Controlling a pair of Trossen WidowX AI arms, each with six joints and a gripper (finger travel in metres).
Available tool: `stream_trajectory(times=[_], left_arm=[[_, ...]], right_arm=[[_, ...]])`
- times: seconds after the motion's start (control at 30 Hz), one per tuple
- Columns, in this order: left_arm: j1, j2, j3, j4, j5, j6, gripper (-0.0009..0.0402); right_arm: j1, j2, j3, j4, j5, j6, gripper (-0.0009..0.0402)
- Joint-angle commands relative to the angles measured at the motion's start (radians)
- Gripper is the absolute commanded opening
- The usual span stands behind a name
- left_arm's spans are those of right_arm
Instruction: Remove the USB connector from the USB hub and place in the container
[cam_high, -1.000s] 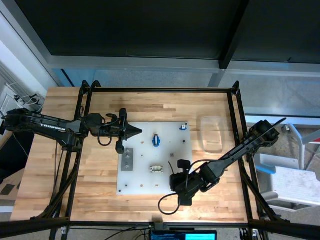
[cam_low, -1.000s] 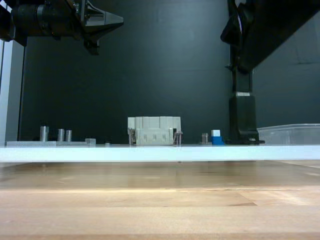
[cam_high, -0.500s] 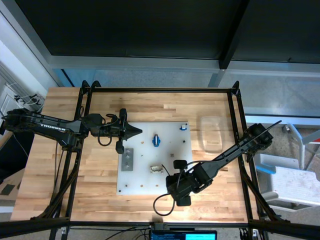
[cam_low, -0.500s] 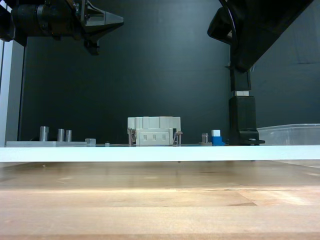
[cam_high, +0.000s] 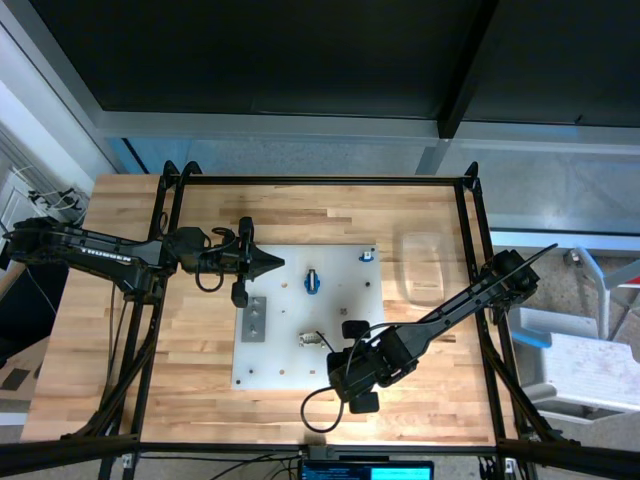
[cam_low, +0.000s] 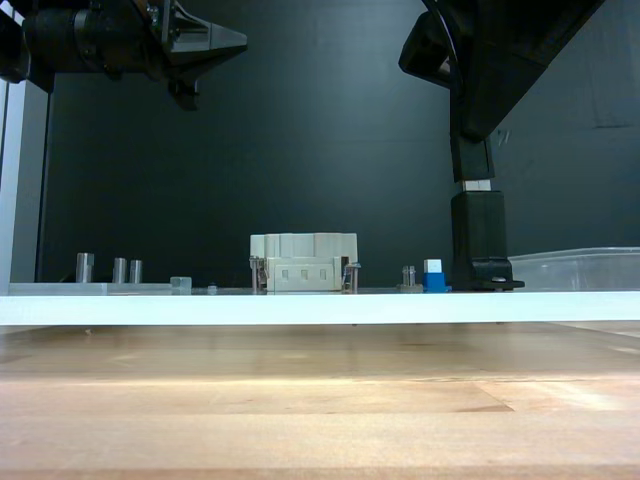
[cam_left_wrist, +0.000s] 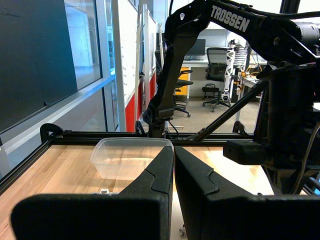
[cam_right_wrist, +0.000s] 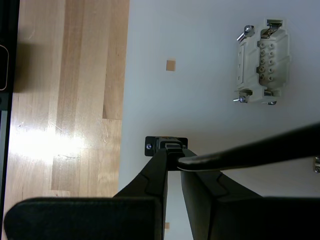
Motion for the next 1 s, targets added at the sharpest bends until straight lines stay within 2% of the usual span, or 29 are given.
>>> stream_trajectory(times=[0.03,0.13,0.2,0.37,0.43,0.73,1.0], left_arm=[[0.0,0.0,0.0,0.0,0.0,0.0,0.0001],[0.0,0.0,0.0,0.0,0.0,0.0,0.0001],[0.0,0.0,0.0,0.0,0.0,0.0,0.0001],[0.0,0.0,0.0,0.0,0.0,0.0,0.0001],[0.0,0.0,0.0,0.0,0.0,0.0,0.0001],[0.0,0.0,0.0,0.0,0.0,0.0,0.0001],[0.0,0.0,0.0,-0.001,0.0,0.0,0.0001]], right_arm=[[0.003,-0.007,-0.011,0.024,0.031,0.007,0.0],[0.007,-0.021,-0.029,0.043,0.035,0.023,0.0],[0.013,-0.033,-0.043,0.054,0.057,0.031,0.0],[0.024,-0.067,-0.098,0.098,0.063,0.061,0.0],[0.03,-0.078,-0.113,0.109,0.082,0.068,0.0],[0.037,-0.133,-0.153,0.114,0.093,0.083,0.0],[0.033,-0.221,-0.185,0.106,0.08,0.084,0.0]])
